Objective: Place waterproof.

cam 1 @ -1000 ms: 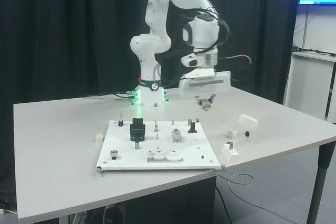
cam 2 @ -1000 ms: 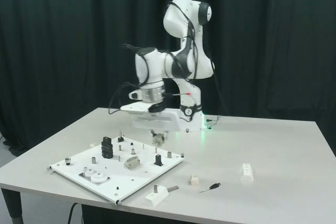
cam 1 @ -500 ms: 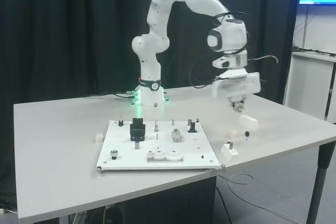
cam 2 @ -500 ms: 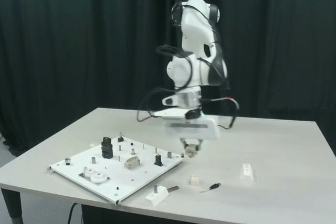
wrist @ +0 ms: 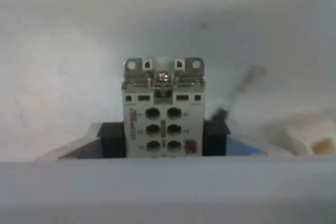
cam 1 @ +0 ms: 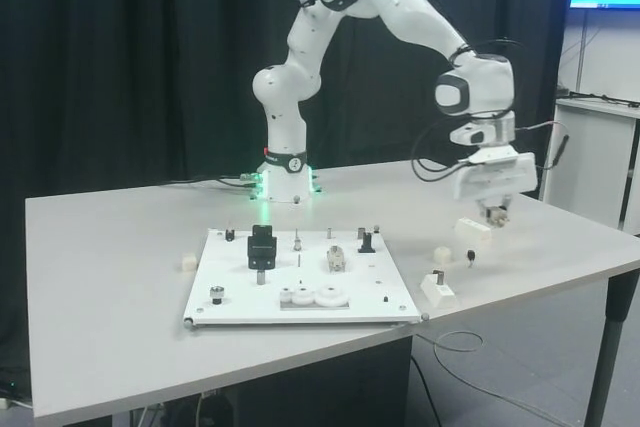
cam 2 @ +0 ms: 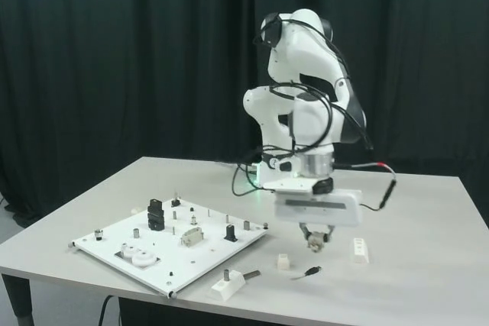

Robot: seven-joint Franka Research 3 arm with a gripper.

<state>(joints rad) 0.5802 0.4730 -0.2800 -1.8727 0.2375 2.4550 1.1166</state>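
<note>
The waterproof connector (wrist: 163, 109) is a white block with several round holes and a metal bracket at one end. It lies flat on the grey table (cam 1: 110, 247), off the board's right side (cam 1: 472, 230) (cam 2: 359, 250). My gripper (cam 1: 494, 215) (cam 2: 315, 243) hangs just above the table at this block, a little off to one side in the room views. In the wrist view the gripper (wrist: 164, 141) is open, and its black fingers (wrist: 113, 140) frame the connector's two long sides. Nothing is held.
A black-tipped pin (cam 1: 469, 256) (wrist: 236, 95) and a small white cube (cam 1: 440, 255) (cam 2: 283, 262) lie close to the connector. A white block with a peg (cam 1: 437, 289) sits near the front edge. The white assembly board (cam 1: 230, 299) carries several small parts.
The arm has swung away from above the board's back edge, across to the right, and lowered its gripper to the white connector. The parts on the table have not moved.
</note>
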